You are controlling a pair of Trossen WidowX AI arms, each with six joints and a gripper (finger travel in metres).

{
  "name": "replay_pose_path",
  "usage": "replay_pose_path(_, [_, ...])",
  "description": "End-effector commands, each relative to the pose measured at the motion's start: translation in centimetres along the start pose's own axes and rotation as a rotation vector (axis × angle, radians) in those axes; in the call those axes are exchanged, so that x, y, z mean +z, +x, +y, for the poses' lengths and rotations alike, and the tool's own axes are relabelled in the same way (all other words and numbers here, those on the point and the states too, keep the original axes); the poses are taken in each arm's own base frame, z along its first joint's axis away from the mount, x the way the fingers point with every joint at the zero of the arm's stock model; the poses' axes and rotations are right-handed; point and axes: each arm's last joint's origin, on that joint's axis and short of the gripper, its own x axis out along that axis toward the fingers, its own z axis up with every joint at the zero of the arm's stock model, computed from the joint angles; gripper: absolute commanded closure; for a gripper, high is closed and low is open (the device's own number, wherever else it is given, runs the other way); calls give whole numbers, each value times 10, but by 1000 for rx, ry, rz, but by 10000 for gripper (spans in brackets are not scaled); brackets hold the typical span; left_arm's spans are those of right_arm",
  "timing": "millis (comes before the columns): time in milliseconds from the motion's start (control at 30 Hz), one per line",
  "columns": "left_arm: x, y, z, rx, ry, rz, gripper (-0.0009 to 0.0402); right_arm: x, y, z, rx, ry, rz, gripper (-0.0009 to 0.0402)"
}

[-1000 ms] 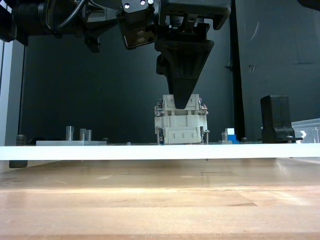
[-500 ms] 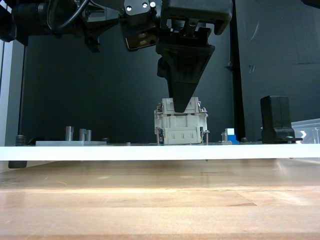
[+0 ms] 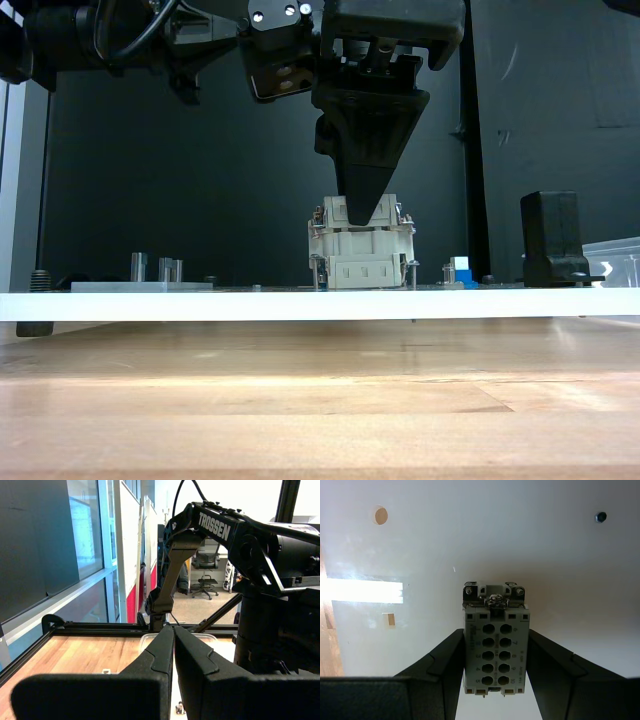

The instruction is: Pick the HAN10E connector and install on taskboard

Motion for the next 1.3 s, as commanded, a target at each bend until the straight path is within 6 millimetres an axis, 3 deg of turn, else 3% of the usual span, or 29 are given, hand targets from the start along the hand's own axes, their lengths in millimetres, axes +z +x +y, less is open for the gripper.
replay_pose_path(33, [0, 0, 0, 0, 0, 0, 392, 0, 0, 0, 1, 0, 0, 347])
replay_pose_path(333, [0, 0, 0, 0, 0, 0, 392, 0, -6, 0, 5, 6, -15, 289])
replay_pose_path(667, [0, 0, 0, 0, 0, 0, 392, 0, -8, 0, 14, 9, -21, 142])
replay_pose_path(833, [0, 0, 0, 0, 0, 0, 392, -2, -15, -1, 17, 9, -32, 90])
replay_pose_path(1000, [0, 0, 0, 0, 0, 0, 392, -4, -27, -2, 20, 10, -51, 69])
replay_pose_path(1300, [0, 0, 0, 0, 0, 0, 392, -13, -55, -7, 21, 12, -82, 68])
